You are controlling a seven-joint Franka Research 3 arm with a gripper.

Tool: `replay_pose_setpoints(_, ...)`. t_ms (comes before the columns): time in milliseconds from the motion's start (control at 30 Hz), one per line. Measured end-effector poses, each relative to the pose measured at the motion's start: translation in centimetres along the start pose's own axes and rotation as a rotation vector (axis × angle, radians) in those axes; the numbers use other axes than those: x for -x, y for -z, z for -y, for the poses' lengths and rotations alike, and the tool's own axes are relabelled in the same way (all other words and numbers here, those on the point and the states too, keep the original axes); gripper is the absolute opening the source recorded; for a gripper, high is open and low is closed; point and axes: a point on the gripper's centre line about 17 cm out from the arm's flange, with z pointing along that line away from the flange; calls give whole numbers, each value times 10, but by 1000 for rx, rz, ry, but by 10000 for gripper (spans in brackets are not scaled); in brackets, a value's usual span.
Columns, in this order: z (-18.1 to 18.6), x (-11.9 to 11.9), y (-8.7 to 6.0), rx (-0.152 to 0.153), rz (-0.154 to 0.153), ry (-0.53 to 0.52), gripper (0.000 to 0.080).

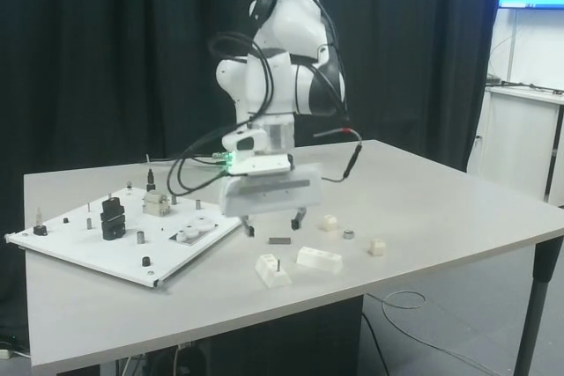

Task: Pick square peg 1.

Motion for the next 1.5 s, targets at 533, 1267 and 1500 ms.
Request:
replay_pose_setpoints(533,3,-4,-47,51,14,9,800)
replay_pose_setpoints(1267,2,12,-72,51,73,26,800)
replay_pose_setpoints(1500,6,12,-74,42,73,22,800)
